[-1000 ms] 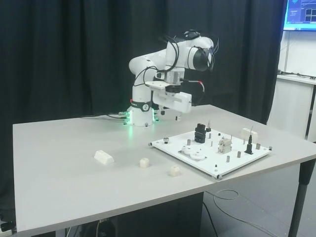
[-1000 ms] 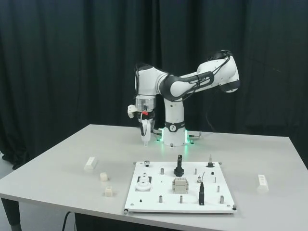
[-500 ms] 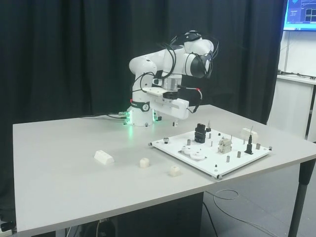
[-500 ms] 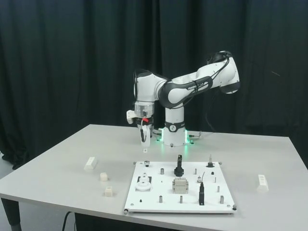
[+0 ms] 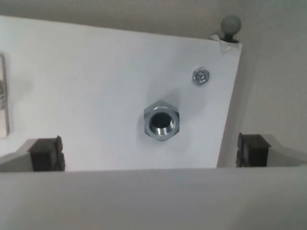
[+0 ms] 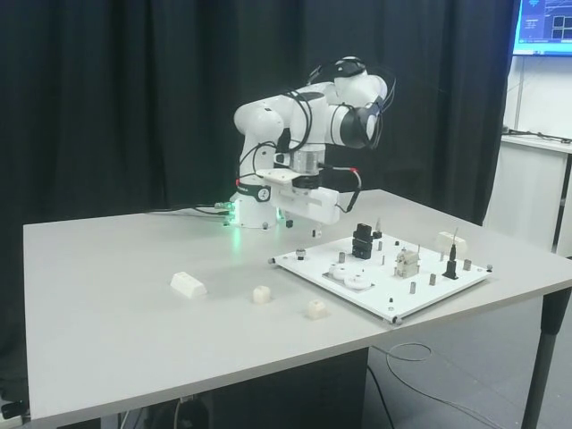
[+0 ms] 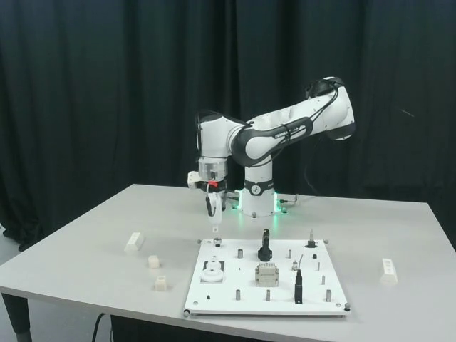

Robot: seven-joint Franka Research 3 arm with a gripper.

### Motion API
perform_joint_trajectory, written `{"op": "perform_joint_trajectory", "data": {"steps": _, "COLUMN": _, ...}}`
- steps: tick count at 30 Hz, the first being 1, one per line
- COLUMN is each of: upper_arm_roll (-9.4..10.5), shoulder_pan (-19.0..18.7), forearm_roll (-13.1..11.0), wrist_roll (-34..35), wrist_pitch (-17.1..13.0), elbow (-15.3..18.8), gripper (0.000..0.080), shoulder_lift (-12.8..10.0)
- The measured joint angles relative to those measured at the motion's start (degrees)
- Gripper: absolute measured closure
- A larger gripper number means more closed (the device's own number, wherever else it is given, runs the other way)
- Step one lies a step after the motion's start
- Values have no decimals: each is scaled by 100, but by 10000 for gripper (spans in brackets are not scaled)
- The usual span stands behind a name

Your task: Remove bolt 4.

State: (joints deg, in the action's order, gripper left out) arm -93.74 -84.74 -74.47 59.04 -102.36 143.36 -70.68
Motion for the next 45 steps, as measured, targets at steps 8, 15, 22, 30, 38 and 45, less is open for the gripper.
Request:
{"op": "perform_joint_trajectory", "data": {"steps": 8, "upper_arm_roll": 176, "shoulder_pan": 96, "forearm_roll": -169, "wrist_roll": -10, "wrist_pitch": -93, "elbow": 3, "gripper": 3, "shoulder_lift": -1}}
{"op": "perform_joint_trajectory", "data": {"steps": 15, "upper_arm_roll": 317, "shoulder_pan": 172, "forearm_roll": -285, "wrist_roll": -51, "wrist_pitch": -142, "elbow": 3, "gripper": 3, "shoulder_lift": -3}}
{"op": "perform_joint_trajectory", "data": {"steps": 22, "upper_arm_roll": 451, "shoulder_pan": 221, "forearm_roll": -395, "wrist_roll": -82, "wrist_pitch": -171, "elbow": 10, "gripper": 3, "shoulder_lift": -6}}
{"op": "perform_joint_trajectory", "data": {"steps": 30, "upper_arm_roll": 588, "shoulder_pan": 248, "forearm_roll": -509, "wrist_roll": -105, "wrist_pitch": -198, "elbow": 28, "gripper": 3, "shoulder_lift": -12}}
{"op": "perform_joint_trajectory", "data": {"steps": 38, "upper_arm_roll": 723, "shoulder_pan": 260, "forearm_roll": -643, "wrist_roll": -127, "wrist_pitch": -257, "elbow": 52, "gripper": 3, "shoulder_lift": -39}}
{"op": "perform_joint_trajectory", "data": {"steps": 45, "upper_arm_roll": 821, "shoulder_pan": 266, "forearm_roll": -698, "wrist_roll": -127, "wrist_pitch": -308, "elbow": 55, "gripper": 3, "shoulder_lift": -50}}
